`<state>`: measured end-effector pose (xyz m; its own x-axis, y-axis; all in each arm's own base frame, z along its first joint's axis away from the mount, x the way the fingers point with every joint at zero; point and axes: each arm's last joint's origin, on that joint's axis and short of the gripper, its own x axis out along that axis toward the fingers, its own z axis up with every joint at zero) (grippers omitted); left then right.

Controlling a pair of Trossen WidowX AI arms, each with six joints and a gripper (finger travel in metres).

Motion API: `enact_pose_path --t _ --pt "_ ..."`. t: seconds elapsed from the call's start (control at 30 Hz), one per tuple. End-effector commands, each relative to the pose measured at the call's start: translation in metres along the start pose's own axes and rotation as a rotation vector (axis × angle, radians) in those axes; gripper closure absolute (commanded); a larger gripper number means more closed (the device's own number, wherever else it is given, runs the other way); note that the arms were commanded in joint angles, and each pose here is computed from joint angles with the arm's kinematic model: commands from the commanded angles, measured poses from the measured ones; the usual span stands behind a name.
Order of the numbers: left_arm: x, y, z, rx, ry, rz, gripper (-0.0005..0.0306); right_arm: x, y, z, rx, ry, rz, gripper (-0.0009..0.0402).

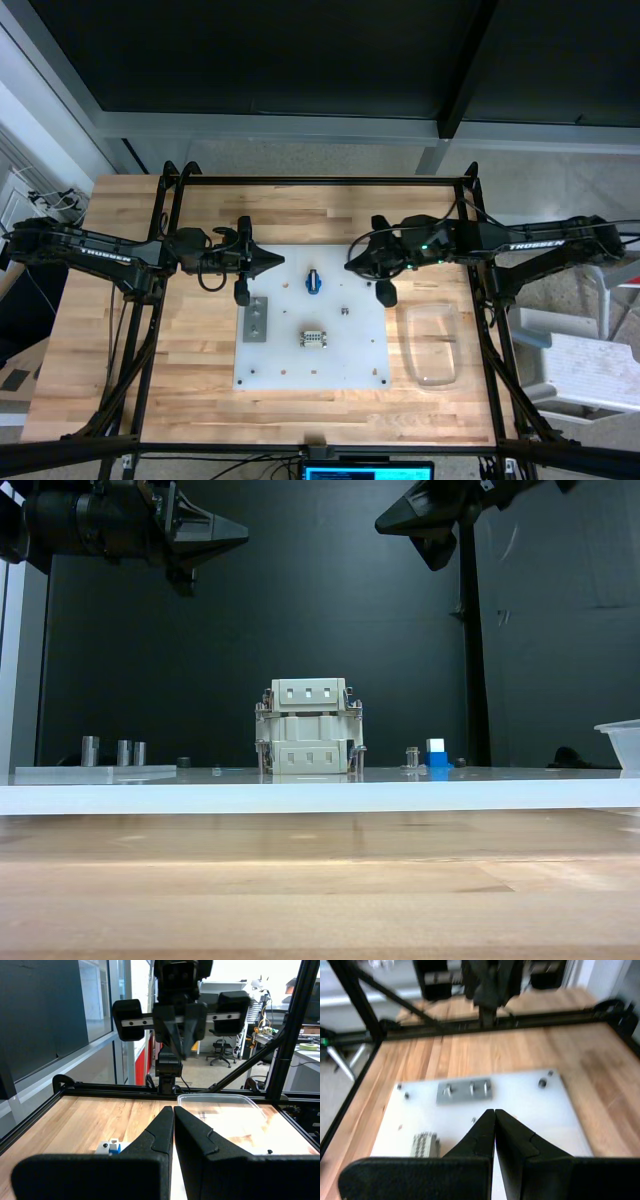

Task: Remove the HAN10-E connector and place it in the container

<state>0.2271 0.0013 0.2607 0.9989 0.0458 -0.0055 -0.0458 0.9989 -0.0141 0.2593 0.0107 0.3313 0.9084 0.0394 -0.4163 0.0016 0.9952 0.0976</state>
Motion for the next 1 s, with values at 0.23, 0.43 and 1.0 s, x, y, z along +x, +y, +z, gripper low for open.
enact_pose_path --t 0.23,0.43,1.0 --pt "0.000 0.000 0.000 0.000 0.000 0.000 0.0300 0.029 0.017 0.028 -0.007 0.281 0.002 0.0393" --pt "0.000 0.000 0.000 0.000 -0.001 0.000 0.0300 0.048 0.026 0.042 -0.022 0.426 -0.003 0.0393" --pt "0.000 0.000 0.000 0.000 0.000 0.000 0.0300 0.098 0.061 0.063 -0.012 0.702 -0.016 0.0393"
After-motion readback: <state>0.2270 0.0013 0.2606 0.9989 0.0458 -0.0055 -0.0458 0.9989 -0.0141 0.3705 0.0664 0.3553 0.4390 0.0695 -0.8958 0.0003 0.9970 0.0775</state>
